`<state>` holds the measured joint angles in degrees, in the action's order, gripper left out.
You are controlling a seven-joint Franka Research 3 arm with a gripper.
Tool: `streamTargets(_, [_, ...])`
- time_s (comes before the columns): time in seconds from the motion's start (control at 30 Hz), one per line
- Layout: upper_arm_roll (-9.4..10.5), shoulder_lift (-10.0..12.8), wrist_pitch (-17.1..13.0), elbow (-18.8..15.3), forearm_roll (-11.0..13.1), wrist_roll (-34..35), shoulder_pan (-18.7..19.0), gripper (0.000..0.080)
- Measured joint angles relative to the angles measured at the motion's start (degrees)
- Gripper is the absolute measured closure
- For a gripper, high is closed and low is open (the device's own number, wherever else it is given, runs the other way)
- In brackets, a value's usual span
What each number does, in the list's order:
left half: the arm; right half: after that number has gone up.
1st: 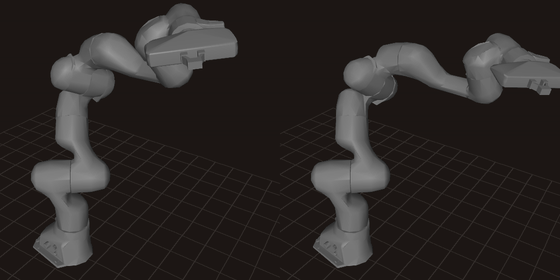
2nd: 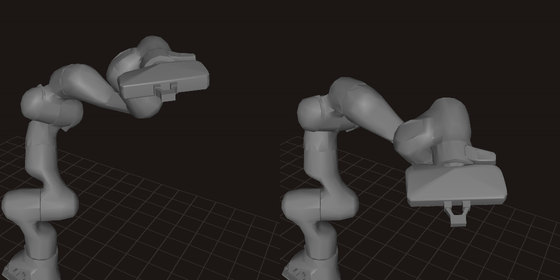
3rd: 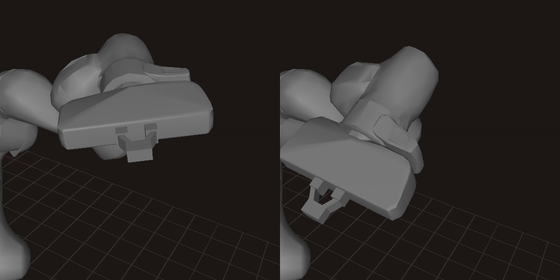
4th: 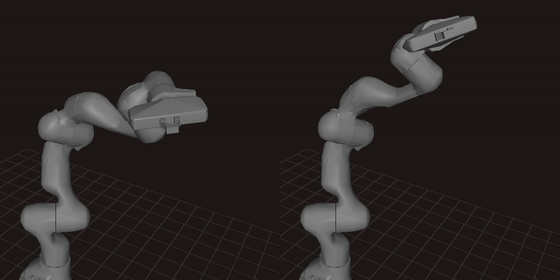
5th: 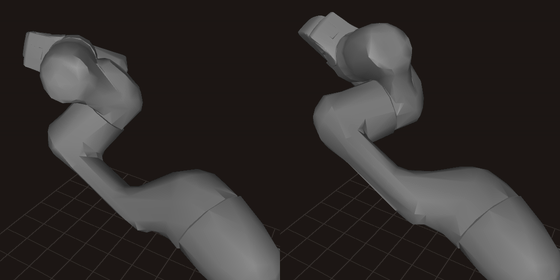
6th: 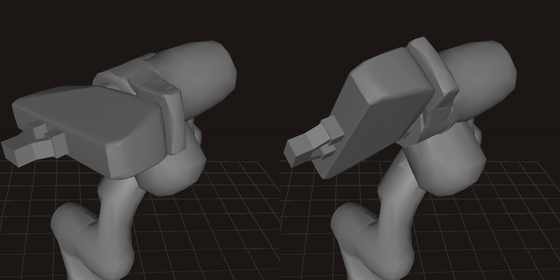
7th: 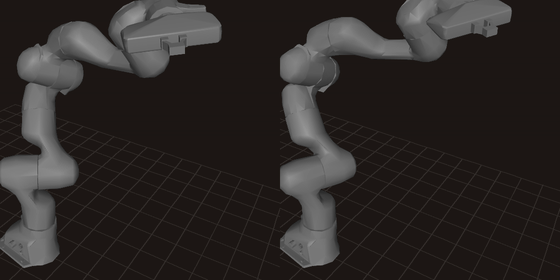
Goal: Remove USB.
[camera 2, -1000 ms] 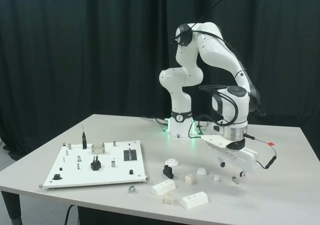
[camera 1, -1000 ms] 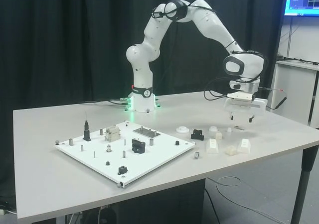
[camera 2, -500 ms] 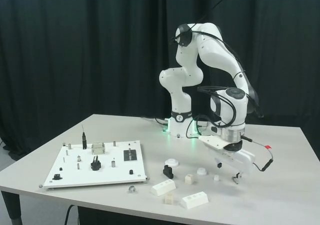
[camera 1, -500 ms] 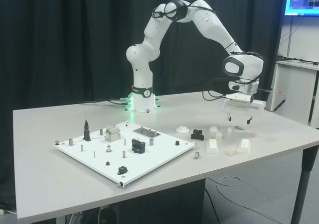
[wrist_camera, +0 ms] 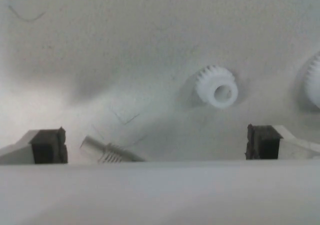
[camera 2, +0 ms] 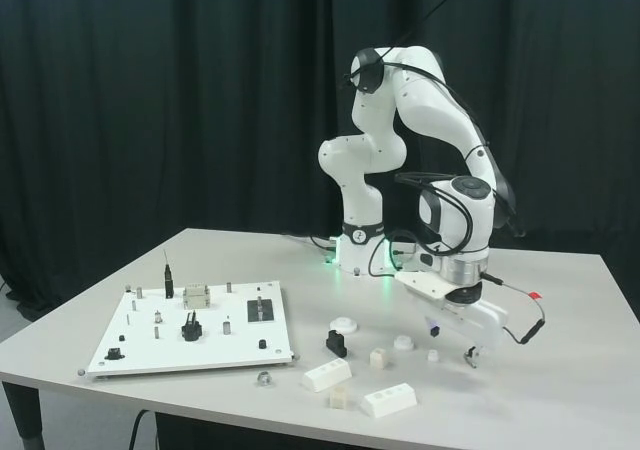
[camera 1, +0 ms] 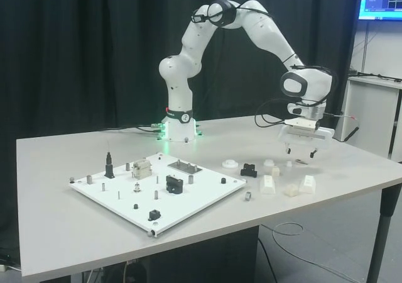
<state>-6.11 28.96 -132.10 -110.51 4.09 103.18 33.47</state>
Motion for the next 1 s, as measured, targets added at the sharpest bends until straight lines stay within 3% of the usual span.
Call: streamTargets(1.0, [-2.64,0.0,5.2,2.0,-2.0,-1.6,-0.3,0.0003])
